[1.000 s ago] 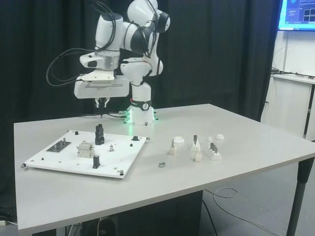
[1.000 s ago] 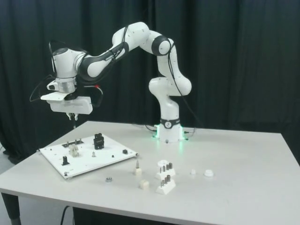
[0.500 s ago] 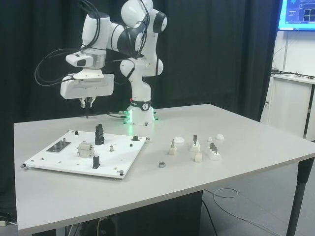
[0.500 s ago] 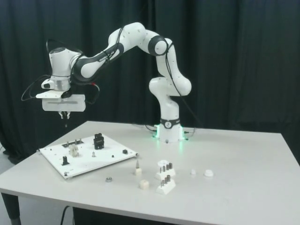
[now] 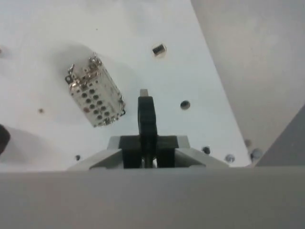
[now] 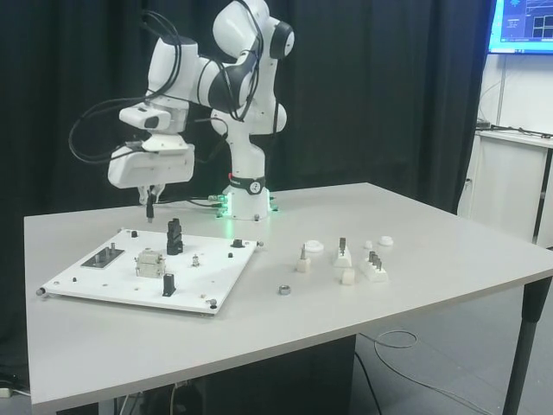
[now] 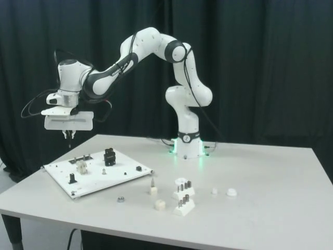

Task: Insert USB.

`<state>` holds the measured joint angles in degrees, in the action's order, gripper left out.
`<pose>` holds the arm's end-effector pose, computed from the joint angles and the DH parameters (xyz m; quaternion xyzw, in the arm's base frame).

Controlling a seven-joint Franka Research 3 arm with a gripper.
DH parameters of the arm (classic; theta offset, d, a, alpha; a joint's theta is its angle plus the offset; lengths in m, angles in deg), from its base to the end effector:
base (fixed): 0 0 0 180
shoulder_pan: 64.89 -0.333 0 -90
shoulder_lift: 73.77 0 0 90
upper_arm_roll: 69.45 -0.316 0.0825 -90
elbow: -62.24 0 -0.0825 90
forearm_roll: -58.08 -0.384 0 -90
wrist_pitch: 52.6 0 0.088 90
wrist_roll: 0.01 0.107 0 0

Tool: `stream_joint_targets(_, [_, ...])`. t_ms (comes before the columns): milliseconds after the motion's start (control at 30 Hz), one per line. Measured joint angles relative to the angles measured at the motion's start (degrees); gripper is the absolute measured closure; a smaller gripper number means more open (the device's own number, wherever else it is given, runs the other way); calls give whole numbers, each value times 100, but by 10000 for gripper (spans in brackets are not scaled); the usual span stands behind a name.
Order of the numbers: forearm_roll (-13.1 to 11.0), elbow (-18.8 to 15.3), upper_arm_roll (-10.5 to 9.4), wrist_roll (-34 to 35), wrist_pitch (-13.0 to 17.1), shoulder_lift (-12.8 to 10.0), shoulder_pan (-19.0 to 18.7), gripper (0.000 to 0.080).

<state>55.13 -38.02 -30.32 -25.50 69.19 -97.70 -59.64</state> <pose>0.4937 -0.4214 0.3839 0.9823 -0.1517 -0.0397 0.1021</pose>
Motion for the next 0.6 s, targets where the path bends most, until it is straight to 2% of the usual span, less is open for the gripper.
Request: stream_joint_targets(600, [-3, -18, -283, -480, 491, -454, 4, 742])
